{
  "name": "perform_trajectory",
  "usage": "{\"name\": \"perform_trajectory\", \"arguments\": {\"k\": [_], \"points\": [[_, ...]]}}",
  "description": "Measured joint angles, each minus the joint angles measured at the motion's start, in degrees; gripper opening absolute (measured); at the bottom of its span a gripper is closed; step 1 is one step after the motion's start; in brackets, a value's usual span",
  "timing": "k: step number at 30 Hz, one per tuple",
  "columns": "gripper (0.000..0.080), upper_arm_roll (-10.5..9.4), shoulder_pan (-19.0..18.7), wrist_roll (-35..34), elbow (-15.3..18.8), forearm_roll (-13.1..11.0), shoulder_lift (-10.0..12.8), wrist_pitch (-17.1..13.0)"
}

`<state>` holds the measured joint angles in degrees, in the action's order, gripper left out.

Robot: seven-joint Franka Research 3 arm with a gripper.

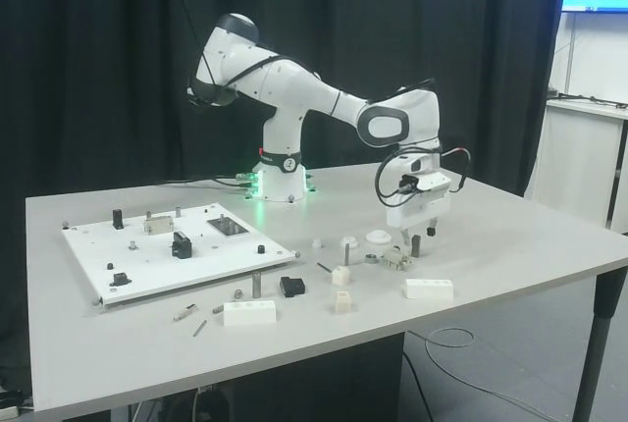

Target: Remove square peg 3.

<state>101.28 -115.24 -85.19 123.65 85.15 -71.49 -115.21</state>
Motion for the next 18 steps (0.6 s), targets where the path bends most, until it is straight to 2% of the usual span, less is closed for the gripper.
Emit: {"name": "perform_trajectory", "arguments": {"k": [3,4,18], "points": [[0.0709,-0.77,0.04,-0.14,0.01,-0.32,0.00,0.54],[0.0778,-1.09,0.05,-0.26,0.01,-0.50,0.00,0.86],[0.0799,-5.39,0.19,-0.82,0.02,-2.66,0.06,5.45]]}}
